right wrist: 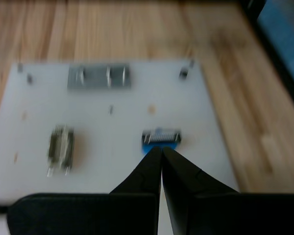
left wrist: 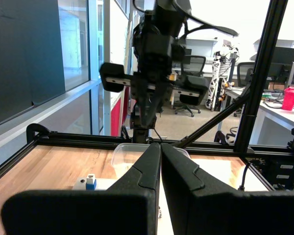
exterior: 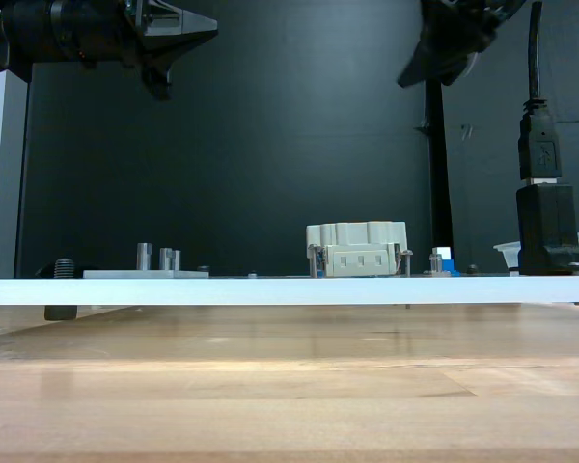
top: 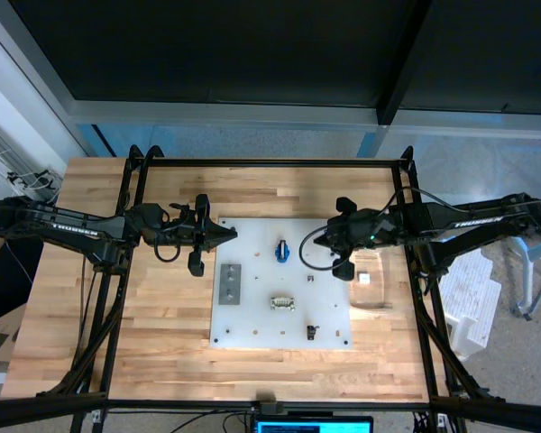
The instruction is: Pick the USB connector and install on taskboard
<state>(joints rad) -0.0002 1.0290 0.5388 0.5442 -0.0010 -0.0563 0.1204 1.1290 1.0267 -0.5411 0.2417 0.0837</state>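
Note:
The taskboard (top: 252, 317) lies flat in the table's middle, seen edge-on in the low view (exterior: 222, 290). The USB connector (top: 313, 332) stands upright at the board's near right. In the low view it is a black plug (exterior: 538, 154) seated in a black socket (exterior: 550, 231), with a cable rising from it. My left gripper (top: 229, 234) hovers over the board's far left corner, shut and empty (left wrist: 160, 152). My right gripper (top: 325, 238) hangs above the board's far right, shut and empty (right wrist: 161, 150), just short of the blue part (right wrist: 160, 138).
On the board are a grey block (top: 229, 283), a blue part (top: 282, 251) and a metal multi-pin connector (top: 282, 304). A clear tray (top: 375, 298) with a small white cube (top: 365, 279) sits right of the board. Black frame rails border the table.

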